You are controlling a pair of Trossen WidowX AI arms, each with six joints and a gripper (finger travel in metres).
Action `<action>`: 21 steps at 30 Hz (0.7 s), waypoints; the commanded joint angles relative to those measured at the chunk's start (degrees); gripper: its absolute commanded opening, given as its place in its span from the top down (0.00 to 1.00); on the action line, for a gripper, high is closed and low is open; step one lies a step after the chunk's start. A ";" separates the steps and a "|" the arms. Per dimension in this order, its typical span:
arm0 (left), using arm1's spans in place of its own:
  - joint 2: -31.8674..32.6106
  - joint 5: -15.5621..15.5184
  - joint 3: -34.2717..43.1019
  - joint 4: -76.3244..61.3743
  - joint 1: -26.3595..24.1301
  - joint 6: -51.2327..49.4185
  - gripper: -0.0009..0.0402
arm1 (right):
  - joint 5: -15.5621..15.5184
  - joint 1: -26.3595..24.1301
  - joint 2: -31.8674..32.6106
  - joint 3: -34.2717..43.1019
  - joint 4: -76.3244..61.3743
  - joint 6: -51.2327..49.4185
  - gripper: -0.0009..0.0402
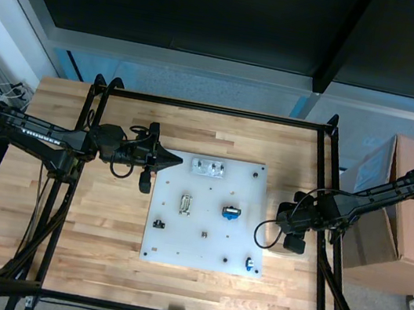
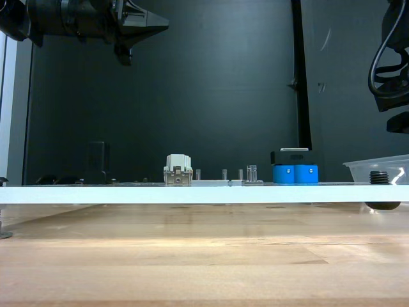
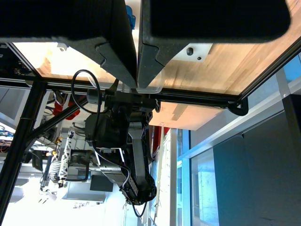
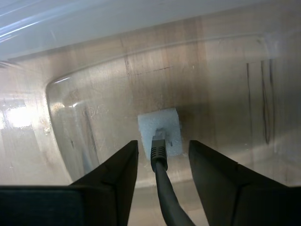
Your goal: Pick the RJ45 connector and install on the taskboard
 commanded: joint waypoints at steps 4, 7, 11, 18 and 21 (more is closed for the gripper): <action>0.02 0.02 0.00 0.02 0.02 0.00 0.98 | 0.00 0.09 0.04 -0.02 -0.20 0.55 0.81; 0.02 0.02 0.00 0.02 0.02 0.00 0.98 | 0.00 0.13 0.04 -0.02 -0.22 0.66 0.92; 0.02 0.02 0.00 0.02 0.02 0.00 0.98 | 0.00 0.15 0.04 0.24 -0.28 0.63 0.96; 0.02 0.02 0.00 0.02 0.02 0.00 0.98 | -0.02 0.13 0.04 3.30 -1.73 0.42 0.98; 0.02 0.02 0.00 0.02 0.02 0.00 0.98 | 0.02 0.15 0.04 5.92 -4.33 0.39 0.98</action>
